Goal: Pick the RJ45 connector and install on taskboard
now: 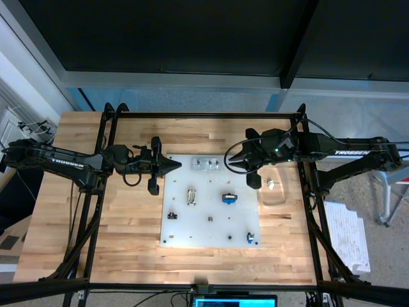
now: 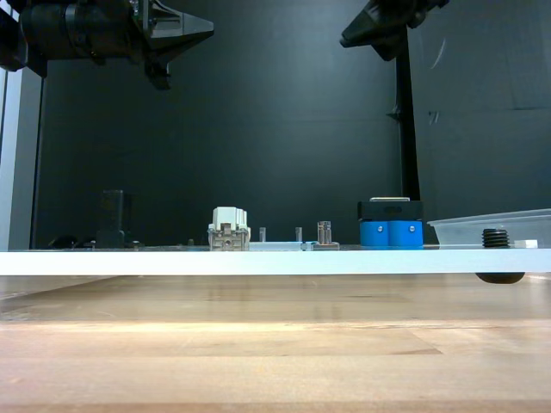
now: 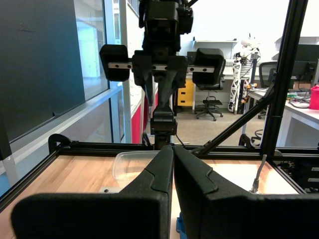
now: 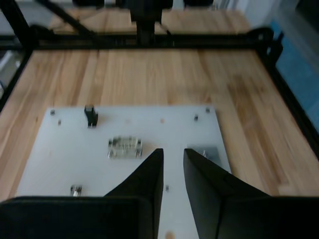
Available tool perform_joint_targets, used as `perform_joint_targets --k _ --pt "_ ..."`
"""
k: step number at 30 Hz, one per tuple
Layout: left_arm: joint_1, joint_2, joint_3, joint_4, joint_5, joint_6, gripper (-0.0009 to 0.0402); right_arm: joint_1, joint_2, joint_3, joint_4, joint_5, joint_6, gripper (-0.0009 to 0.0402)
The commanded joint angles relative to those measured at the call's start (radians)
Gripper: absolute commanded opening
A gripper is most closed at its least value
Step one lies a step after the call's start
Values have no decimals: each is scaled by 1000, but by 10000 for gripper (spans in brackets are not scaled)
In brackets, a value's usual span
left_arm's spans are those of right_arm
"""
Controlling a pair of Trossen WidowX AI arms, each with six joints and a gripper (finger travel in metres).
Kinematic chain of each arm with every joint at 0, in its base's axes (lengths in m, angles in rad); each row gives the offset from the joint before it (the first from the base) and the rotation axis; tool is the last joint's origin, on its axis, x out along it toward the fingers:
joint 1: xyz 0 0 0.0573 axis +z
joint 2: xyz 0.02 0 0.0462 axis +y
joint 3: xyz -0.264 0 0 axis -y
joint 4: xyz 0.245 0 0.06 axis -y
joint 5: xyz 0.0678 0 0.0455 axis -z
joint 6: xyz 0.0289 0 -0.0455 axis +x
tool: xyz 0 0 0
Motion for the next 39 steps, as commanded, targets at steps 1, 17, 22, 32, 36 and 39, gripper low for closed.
perform_joint_targets --k 1,17,22,32,36,39 --pt "0 0 0 0 0 0 0 -30 -32 -71 113 -36 -19 26" --pt "0 0 0 0 0 0 0 -85 -125 -308 506 -155 -22 0" --pt "0 0 0 0 0 0 0 -85 -125 -343 603 -154 -22 0" --pt "0 0 0 0 0 0 0 -84 -131 -461 823 -179 27 0" --pt "0 0 0 0 0 0 0 -82 -131 -492 873 -143 33 0" --pt "0 0 0 0 0 0 0 -79 -131 -507 896 -140 34 0"
